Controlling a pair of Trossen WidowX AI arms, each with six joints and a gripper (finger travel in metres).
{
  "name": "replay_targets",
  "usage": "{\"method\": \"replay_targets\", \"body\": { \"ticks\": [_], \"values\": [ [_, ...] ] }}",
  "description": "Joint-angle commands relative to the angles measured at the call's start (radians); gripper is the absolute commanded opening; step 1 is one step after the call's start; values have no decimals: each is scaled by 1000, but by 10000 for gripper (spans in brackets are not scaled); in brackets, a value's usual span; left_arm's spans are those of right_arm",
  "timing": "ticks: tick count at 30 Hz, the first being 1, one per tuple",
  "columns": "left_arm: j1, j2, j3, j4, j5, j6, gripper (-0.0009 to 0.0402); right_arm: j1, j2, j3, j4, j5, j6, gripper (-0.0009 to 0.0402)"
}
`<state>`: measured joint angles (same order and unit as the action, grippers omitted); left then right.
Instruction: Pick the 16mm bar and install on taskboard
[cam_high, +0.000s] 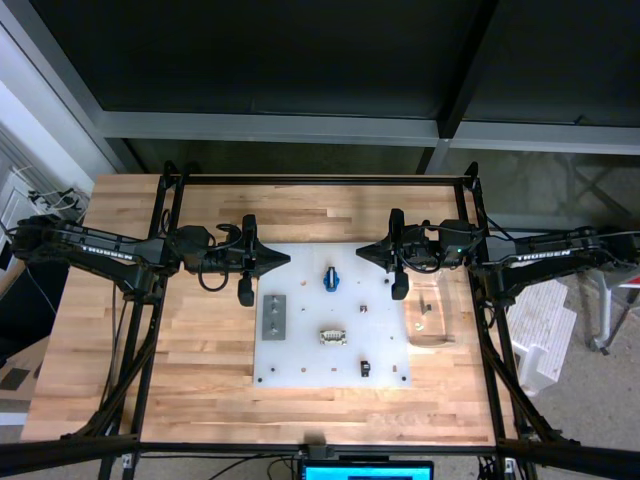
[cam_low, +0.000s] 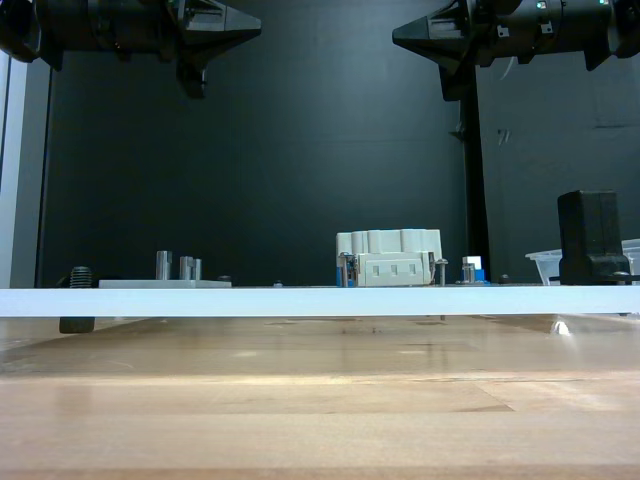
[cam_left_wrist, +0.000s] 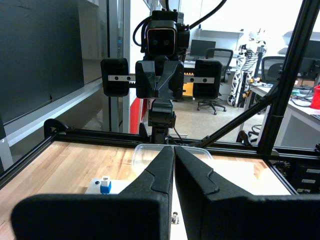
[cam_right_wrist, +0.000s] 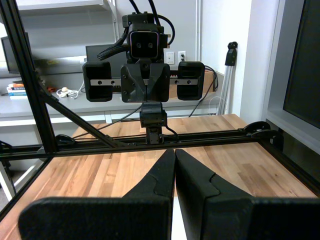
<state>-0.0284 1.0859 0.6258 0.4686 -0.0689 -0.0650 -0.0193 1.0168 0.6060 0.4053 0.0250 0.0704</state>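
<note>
A small metal piece (cam_high: 421, 309), possibly the 16mm bar, lies free in the clear tray (cam_high: 437, 338) right of the white taskboard (cam_high: 300, 365); I cannot tell for certain. A grey block (cam_high: 273, 318) on the board's left carries short upright metal pegs (cam_low: 164, 265). My left gripper (cam_high: 283, 258) hangs shut and empty above the board's far left edge. My right gripper (cam_high: 362, 252) hangs shut and empty above the far right edge. The two tips face each other, high over the board (cam_low: 255, 27) (cam_low: 398, 38). Each wrist view shows its own closed fingers (cam_left_wrist: 165, 170) (cam_right_wrist: 165, 172).
On the board stand a blue part (cam_high: 330, 279), a beige connector (cam_high: 333, 338) and a small black part (cam_high: 366, 368). A black aluminium frame (cam_high: 320, 180) borders the wooden table. White foam packing (cam_high: 545, 335) sits off the table's right side.
</note>
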Motion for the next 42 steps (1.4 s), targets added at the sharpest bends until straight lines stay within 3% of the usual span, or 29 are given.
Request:
{"method": "replay_targets", "body": {
  "ticks": [1, 12, 30, 42],
  "values": [
    [1, 0, 0, 0, 0, 0, 1, 0, 0, 0, 0, 0, 2, 0],
    [1, 0, 0, 0, 0, 0, 1, 19, -1, 1, -20, 0, 56, 0],
    [1, 0, 0, 0, 0, 0, 1, 60, 0, 270, -801, 1, 38, 0],
    [1, 0, 0, 0, 0, 0, 1, 121, 0, 344, -1159, 0, 58, 0]
  ]
}}
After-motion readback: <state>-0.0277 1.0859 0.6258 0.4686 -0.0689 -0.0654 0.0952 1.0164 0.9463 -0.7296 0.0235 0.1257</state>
